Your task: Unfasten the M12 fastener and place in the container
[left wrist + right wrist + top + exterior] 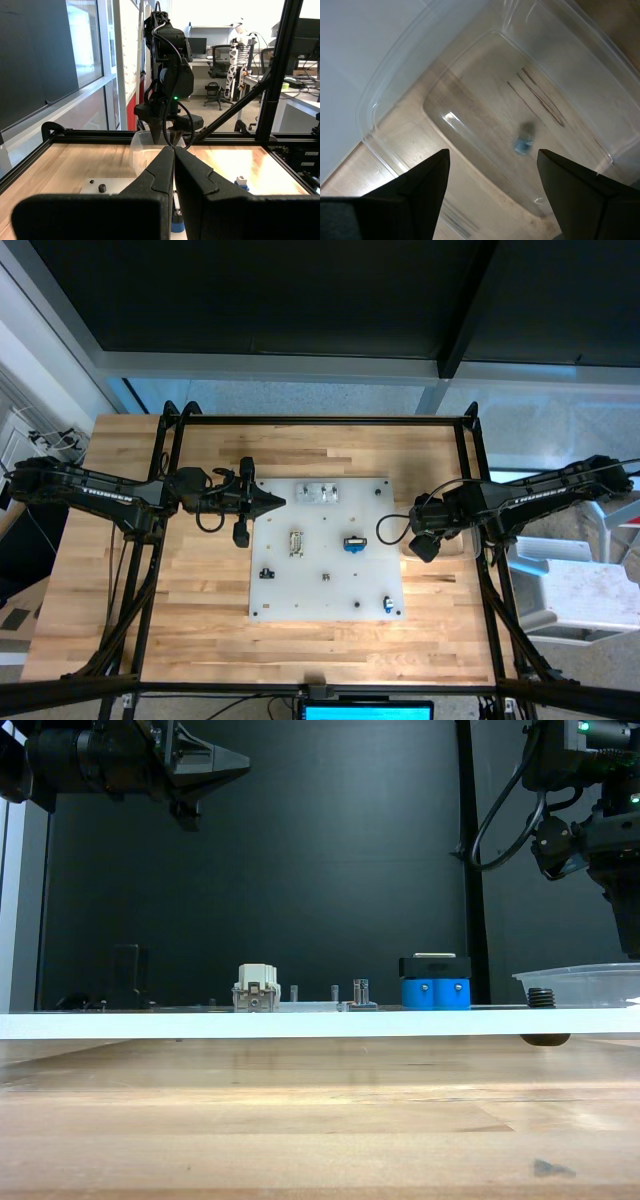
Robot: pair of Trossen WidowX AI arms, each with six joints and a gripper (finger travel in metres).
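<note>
The right gripper (492,155), fingers apart, hangs over the clear tray (390,95) holding the nut (523,142), at the white board's (300,590) three o'clock. The left gripper (174,150), pinched together, hovers at nine o'clock above the wooden table (200,640).

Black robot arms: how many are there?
2. The left arm's gripper, fingers shut, hovers above the flat white board's left edge; the right arm's gripper, fingers open, hangs over the see-through plastic tray.

Slim pickings for text here. The only lettering is a white brand word along the left arm (103,494), near the left edge of the table (200,640), back behind the left gripper (272,502). It looks like TROSSEN, but it's too tiny to be sure. Nothing readable shows on the right gripper (492,160), the container (395,90) or the white board (325,585).
</note>
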